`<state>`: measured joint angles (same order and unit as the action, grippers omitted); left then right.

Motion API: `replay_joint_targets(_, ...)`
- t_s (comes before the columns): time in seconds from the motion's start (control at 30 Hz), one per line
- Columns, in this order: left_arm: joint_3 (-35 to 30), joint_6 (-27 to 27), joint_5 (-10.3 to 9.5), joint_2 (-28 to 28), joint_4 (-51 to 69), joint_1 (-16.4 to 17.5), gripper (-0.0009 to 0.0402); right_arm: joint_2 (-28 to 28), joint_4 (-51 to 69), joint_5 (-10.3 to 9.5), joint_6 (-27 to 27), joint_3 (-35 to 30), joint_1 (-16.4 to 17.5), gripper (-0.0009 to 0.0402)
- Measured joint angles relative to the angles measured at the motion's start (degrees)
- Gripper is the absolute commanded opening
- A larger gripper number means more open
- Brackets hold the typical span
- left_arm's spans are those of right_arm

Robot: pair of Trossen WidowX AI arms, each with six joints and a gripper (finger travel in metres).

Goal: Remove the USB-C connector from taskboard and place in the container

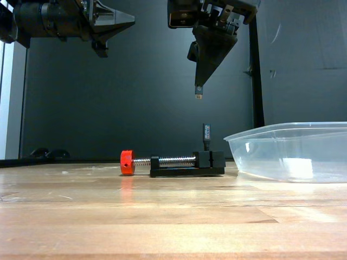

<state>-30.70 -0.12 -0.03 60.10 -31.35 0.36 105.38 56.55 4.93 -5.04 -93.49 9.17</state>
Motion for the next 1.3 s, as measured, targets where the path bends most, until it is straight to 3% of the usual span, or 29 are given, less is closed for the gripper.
replay_joint_targets(0.5, 0.0, 0.0, 0.0, 0.0, 0.0, 0.0, 0.0, -2.4, 0.2, 0.0, 0.0, 2.9, 0.1, 0.0)
replay_joint_targets(1.3, 0.0, 0.0, 0.0, 0.0, 0.0, 0.0, 0.0, -21.4, -4.7, 0.33, -1.3, 30.7, 0.1, 0.0)
